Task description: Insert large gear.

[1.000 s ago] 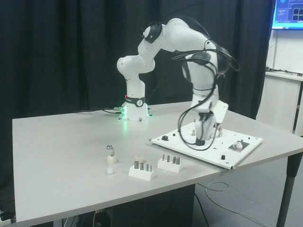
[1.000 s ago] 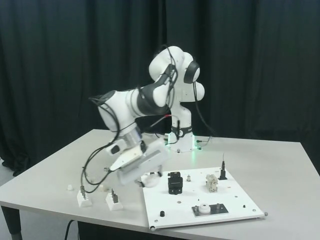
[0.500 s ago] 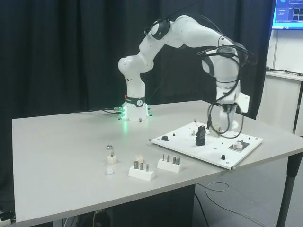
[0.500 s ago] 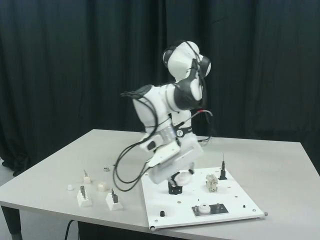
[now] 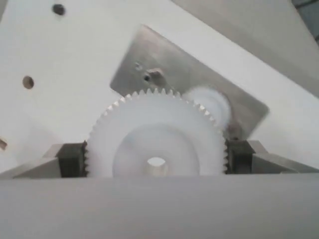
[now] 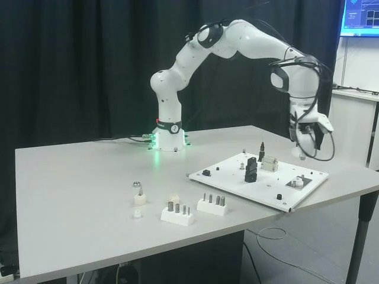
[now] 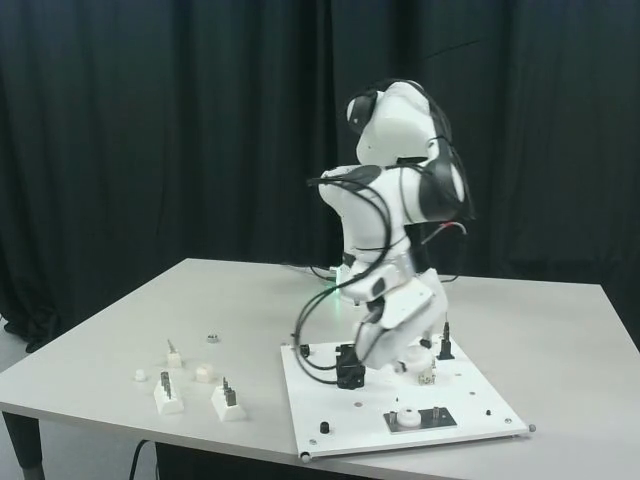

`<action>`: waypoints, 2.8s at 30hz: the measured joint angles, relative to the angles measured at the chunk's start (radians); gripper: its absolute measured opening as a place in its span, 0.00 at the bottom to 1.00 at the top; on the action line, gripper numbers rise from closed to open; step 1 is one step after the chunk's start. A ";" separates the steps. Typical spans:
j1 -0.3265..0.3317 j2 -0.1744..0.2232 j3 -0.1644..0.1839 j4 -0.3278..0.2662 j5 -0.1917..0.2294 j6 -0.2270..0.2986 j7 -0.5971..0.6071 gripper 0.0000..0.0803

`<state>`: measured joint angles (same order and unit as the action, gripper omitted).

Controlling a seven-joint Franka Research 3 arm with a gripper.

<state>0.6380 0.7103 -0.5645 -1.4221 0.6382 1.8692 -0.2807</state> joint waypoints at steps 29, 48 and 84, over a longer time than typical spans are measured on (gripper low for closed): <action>0.132 0.005 -0.010 -0.049 -0.126 0.112 -0.358 0.74; 0.131 0.016 0.002 -0.084 -0.134 0.186 -0.501 0.74; 0.102 0.067 0.010 -0.128 0.057 0.299 -0.721 0.74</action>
<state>0.7400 0.7773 -0.5547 -1.5505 0.6950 2.1684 -1.0017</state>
